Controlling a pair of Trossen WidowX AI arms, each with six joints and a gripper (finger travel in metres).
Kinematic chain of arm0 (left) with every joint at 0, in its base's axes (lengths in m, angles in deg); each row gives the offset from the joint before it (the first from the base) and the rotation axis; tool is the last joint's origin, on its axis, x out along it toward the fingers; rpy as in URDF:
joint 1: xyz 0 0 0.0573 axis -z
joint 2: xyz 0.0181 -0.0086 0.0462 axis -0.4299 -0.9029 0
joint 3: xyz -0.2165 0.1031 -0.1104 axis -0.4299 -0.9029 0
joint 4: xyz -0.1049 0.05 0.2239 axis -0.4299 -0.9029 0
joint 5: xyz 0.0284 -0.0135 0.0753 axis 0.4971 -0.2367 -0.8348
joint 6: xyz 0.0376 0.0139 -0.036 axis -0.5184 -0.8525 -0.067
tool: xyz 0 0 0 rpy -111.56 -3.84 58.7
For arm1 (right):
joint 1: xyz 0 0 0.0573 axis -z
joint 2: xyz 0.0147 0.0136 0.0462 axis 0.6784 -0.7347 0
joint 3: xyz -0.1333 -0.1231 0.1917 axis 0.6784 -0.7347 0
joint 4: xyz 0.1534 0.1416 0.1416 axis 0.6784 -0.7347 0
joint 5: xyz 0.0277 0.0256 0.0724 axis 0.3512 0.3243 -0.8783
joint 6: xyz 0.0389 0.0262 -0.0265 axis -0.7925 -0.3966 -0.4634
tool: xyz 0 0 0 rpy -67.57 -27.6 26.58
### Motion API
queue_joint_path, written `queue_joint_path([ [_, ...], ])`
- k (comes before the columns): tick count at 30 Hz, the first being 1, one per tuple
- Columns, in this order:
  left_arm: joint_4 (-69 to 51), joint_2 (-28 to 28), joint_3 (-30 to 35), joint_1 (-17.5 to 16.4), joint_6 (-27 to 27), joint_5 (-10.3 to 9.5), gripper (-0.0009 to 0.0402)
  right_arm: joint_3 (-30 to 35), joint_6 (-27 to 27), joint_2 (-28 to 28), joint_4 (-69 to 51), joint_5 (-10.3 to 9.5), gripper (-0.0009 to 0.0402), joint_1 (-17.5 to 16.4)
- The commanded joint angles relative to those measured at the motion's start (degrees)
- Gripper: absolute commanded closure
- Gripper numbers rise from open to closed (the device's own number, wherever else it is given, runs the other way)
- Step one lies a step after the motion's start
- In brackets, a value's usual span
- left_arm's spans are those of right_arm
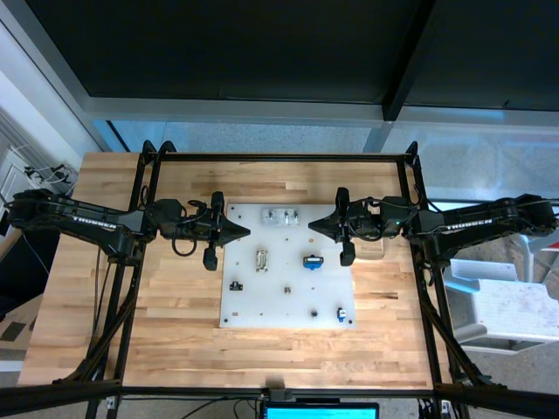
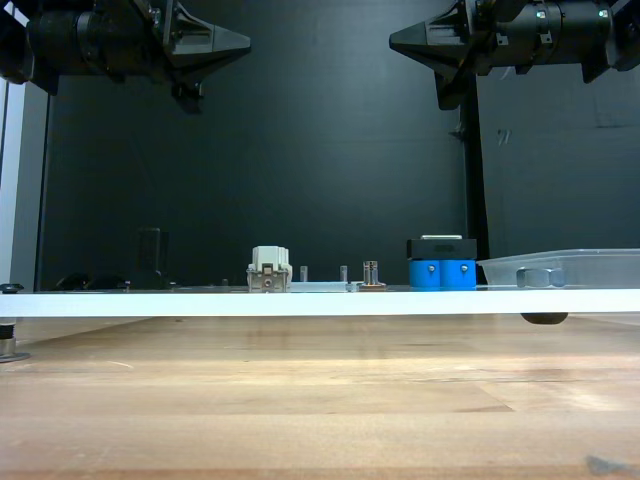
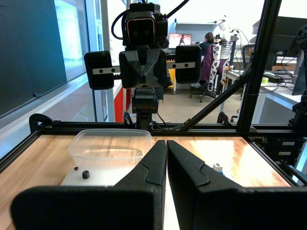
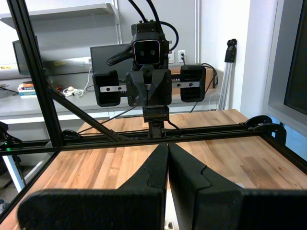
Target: Unfasten the M12 fastener and place in the container
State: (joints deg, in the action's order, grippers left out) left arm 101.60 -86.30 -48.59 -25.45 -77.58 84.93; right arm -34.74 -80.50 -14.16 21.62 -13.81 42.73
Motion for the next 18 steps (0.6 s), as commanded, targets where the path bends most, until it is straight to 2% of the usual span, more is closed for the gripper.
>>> queue_joint_path([
  [1, 0.02, -0.02, 0.00, 0.00, -0.02, 0.00, 0.0393, 0.02, -0.24, 0.00, 0.04, -0.02, 0.0393, -0.07],
  [8, 0.02, -0.02, 0.00, 0.00, -0.02, 0.00, 0.0393, 0.02, -0.39, 0.00, 0.02, -0.22, 0.0394, -0.07],
  [13, 0.02, -0.02, 0.00, -0.02, -0.02, 0.00, 0.0393, 0.02, -2.82, 0.00, -0.48, -0.20, 0.0394, -0.44],
  [18, 0.02, -0.02, 0.00, 0.00, -0.02, 0.00, 0.0393, 1.97, -3.34, -0.02, -9.25, -0.09, 0.0394, -1.44],
])
